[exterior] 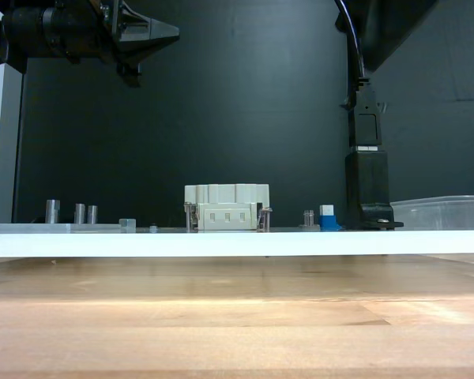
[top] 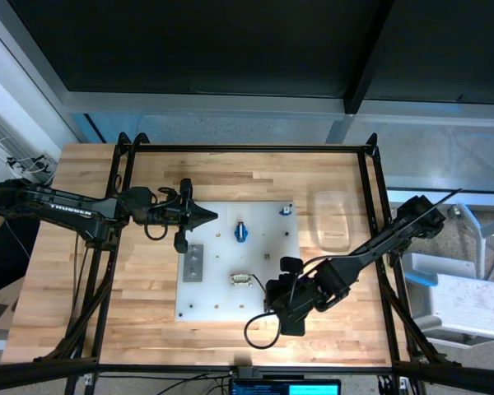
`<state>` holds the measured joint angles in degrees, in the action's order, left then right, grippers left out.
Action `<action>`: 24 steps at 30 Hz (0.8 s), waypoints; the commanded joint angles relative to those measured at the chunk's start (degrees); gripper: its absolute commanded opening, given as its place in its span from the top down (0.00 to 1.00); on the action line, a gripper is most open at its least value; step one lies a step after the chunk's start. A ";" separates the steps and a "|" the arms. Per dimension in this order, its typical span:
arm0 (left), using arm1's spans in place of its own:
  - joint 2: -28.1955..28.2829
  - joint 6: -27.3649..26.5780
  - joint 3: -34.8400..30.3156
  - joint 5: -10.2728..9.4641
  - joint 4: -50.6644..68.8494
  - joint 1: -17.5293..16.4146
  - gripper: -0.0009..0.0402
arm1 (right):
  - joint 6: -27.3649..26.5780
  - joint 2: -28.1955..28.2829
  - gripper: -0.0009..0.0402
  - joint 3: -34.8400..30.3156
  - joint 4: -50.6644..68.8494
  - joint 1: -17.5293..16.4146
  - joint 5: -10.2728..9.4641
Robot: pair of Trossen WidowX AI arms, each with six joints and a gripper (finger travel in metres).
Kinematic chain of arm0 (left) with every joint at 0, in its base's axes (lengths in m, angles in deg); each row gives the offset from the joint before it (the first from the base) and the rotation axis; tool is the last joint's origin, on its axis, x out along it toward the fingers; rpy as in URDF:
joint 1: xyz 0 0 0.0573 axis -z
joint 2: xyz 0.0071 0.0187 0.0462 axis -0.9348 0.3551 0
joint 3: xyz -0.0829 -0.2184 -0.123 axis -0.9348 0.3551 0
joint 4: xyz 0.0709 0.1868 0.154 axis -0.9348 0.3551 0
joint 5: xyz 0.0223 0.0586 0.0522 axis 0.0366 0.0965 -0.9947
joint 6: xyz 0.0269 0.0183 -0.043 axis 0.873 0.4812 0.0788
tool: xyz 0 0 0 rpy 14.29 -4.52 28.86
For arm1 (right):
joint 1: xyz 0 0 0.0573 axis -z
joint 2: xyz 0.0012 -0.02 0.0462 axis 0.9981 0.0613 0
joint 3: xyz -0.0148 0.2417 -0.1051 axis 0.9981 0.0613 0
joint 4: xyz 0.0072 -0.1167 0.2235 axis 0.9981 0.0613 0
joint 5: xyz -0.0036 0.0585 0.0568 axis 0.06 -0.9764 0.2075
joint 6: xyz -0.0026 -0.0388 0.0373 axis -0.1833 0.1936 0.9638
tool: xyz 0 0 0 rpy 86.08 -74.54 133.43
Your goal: Remove the USB connector from the USB hub and place in the container
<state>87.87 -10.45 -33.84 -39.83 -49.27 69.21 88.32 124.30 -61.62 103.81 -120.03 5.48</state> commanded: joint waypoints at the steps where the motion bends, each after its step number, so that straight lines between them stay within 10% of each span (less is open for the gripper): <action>1: 0.02 0.00 -0.02 0.00 -0.02 0.00 0.98 | -0.07 0.96 0.60 0.07 -1.29 -0.13 0.13; 24: 0.02 0.00 -0.02 0.02 -0.02 0.00 0.98 | -0.72 4.70 0.62 0.09 -3.21 0.11 0.13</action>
<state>87.87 -10.47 -33.86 -39.83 -49.30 69.21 87.53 128.97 -61.59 100.57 -119.96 5.61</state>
